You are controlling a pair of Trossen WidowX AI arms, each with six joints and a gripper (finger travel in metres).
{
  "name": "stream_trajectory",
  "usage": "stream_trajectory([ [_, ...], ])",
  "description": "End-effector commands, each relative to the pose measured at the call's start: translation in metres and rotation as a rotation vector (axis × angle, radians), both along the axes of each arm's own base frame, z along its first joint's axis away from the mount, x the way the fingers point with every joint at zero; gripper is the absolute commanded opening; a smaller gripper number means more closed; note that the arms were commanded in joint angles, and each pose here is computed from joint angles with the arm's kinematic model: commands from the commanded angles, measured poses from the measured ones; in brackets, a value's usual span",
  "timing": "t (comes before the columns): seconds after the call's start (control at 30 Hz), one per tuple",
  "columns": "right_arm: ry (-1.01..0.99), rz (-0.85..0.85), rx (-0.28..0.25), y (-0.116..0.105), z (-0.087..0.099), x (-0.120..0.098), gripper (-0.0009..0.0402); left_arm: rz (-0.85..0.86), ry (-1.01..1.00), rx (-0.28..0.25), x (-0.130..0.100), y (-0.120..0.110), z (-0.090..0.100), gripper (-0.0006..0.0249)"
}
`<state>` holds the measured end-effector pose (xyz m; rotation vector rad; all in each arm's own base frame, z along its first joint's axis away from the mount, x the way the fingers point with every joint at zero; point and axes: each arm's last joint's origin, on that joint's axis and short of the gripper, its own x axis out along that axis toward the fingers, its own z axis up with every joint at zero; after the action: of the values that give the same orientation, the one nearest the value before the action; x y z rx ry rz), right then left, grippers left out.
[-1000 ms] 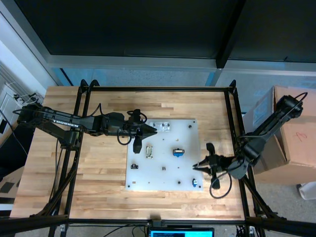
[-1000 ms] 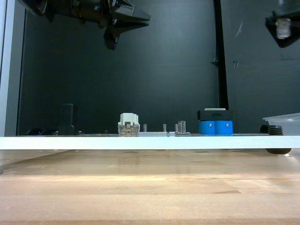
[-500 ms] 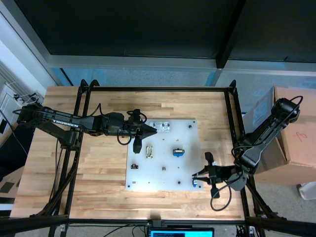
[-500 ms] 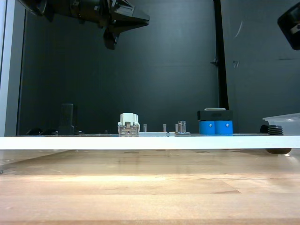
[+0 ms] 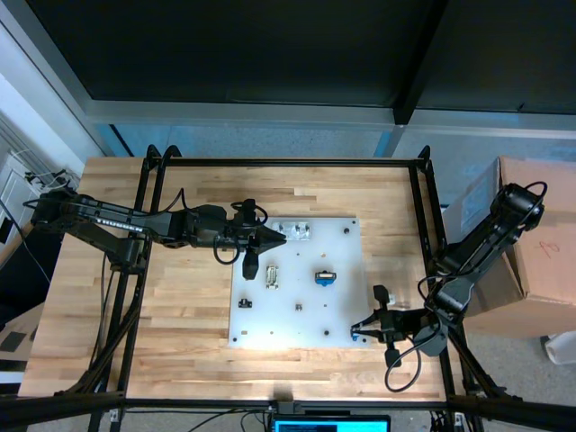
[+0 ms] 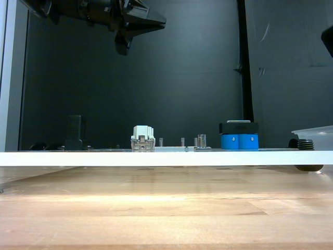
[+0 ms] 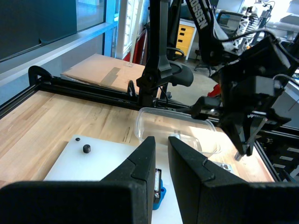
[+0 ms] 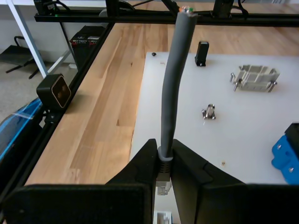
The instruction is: Pick the RJ45 connector and install on the taskboard
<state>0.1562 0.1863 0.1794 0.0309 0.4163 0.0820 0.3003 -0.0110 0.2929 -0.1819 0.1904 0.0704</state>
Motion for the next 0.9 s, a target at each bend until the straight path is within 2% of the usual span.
stream_trajectory([
  [0.03,-0.002,0.001,-0.006,0.0,-0.008,-0.001,0.0,0.0,-0.001,0.0,0.0,0.0,0.0,0.0036],
  [0.33,0.012,-0.011,-0.045,-0.001,-0.019,-0.003,0.0,0.0,0.0,0.0,0.0,0.0,0.0,0.0035],
  [0.9,0.014,0.017,-0.043,0.001,-0.026,-0.01,0.0,0.0,-0.001,0.0,0.0,0.0,0.0,0.0035],
])
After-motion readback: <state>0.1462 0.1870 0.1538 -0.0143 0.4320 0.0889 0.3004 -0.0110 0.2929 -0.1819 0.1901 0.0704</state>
